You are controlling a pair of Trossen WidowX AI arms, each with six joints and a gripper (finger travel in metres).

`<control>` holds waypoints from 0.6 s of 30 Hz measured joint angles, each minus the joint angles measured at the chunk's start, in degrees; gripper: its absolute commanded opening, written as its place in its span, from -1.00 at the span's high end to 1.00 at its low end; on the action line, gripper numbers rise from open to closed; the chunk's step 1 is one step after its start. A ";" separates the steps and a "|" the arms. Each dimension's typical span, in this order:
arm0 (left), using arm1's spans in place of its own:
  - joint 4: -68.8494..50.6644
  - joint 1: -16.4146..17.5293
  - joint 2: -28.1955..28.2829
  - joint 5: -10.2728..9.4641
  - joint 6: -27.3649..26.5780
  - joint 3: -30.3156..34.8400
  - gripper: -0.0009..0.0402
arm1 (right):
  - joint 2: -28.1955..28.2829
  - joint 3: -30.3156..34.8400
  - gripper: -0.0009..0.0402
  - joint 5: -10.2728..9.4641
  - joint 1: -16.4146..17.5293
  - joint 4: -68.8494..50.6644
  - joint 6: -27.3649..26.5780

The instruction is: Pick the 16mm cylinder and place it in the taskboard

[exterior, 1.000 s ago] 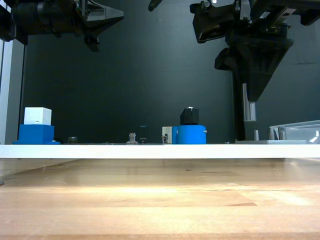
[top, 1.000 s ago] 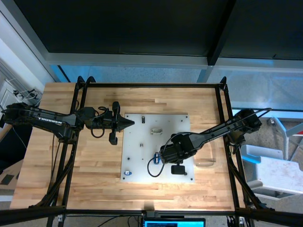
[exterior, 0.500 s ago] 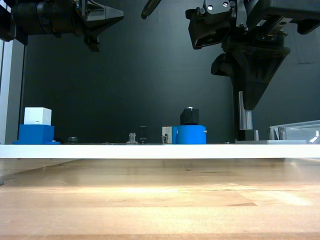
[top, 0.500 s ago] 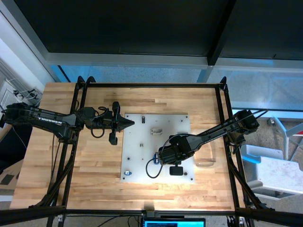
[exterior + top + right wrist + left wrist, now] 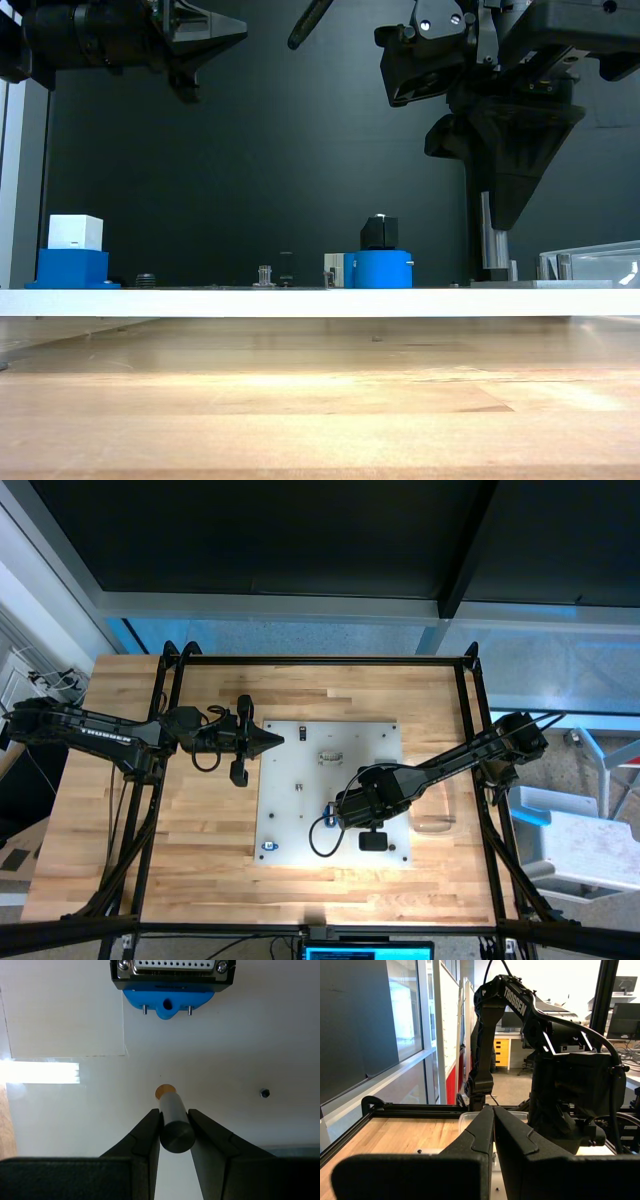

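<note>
My right gripper (image 5: 173,1113) is shut on the 16mm cylinder (image 5: 175,1127), a grey metal peg held upright. Its lower end hangs over a tan hole (image 5: 164,1091) in the white taskboard (image 5: 250,1035). In the low view the cylinder (image 5: 493,240) hangs from the right gripper (image 5: 497,215), its tip a little above the taskboard (image 5: 200,302). From above, the right gripper (image 5: 345,810) is over the board's (image 5: 300,820) middle right. My left gripper (image 5: 270,738) is shut and empty, high beside the board's far left edge, and shows as the left gripper (image 5: 493,1110) in its wrist view.
A blue part with a connector (image 5: 169,1000) sits just beyond the hole. In the low view a blue round part (image 5: 382,268) stands left of the cylinder. A white block on a blue base (image 5: 75,232) is at the far left. A clear tray (image 5: 595,262) lies to the right.
The right gripper has come down with the cylinder, bringing its lower end closer to the board. The left arm has not moved.
</note>
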 measured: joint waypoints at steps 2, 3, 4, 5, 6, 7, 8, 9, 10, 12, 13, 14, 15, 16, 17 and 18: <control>-0.02 0.00 0.00 -0.02 0.00 0.00 0.96 | 0.00 -0.13 0.80 0.00 0.00 0.11 0.00; -0.02 0.00 0.00 -0.02 0.00 0.00 0.96 | 0.00 -0.20 0.80 0.00 0.00 0.20 0.00; 0.00 0.00 0.00 -0.02 0.00 0.02 0.96 | 0.00 -0.24 0.80 0.00 0.00 0.22 0.00; 0.00 0.00 0.00 0.00 0.00 0.02 0.96 | 0.00 -0.24 0.80 0.00 0.00 0.31 0.00; -0.02 0.00 0.00 -0.02 0.00 0.02 0.96 | 0.00 -0.26 0.80 0.00 0.00 0.46 0.00; -0.02 0.00 0.00 -0.02 0.00 0.02 0.96 | 0.00 -0.26 0.80 0.00 0.00 0.55 0.00; -0.02 0.00 0.00 -0.02 0.00 0.02 0.96 | 0.00 -0.28 0.80 0.00 0.00 0.55 0.00; -0.02 0.00 0.00 -0.02 0.00 0.00 0.96 | 0.00 -0.33 0.80 -0.02 0.00 0.55 0.00; 0.00 0.00 0.00 -0.02 0.00 0.02 0.96 | 0.00 -0.37 0.80 -0.02 0.00 0.57 0.00; -0.02 0.00 0.00 0.00 0.00 0.00 0.96 | 0.00 -0.48 0.80 -0.02 0.00 0.68 0.00; -0.02 0.00 0.00 -0.02 0.00 0.02 0.96 | 0.00 -0.57 0.80 -0.02 0.00 0.79 0.00; -0.02 0.00 0.00 0.00 0.00 0.00 0.96 | 0.00 -0.68 0.80 -0.02 0.00 0.85 0.00; 0.00 0.00 0.00 -0.02 0.00 0.02 0.96 | 0.00 -0.76 0.80 -0.02 0.00 0.94 0.00; 0.00 0.00 0.00 -0.02 0.00 0.00 0.96 | 0.00 -0.85 0.80 -0.02 0.00 1.07 0.00; -0.02 0.00 0.00 -0.02 0.00 0.00 0.96 | 0.00 -0.96 0.80 -0.04 0.00 1.27 0.00; -0.02 0.00 0.00 -0.02 0.00 0.02 0.96 | 0.00 -1.01 0.80 -0.02 0.00 1.36 0.00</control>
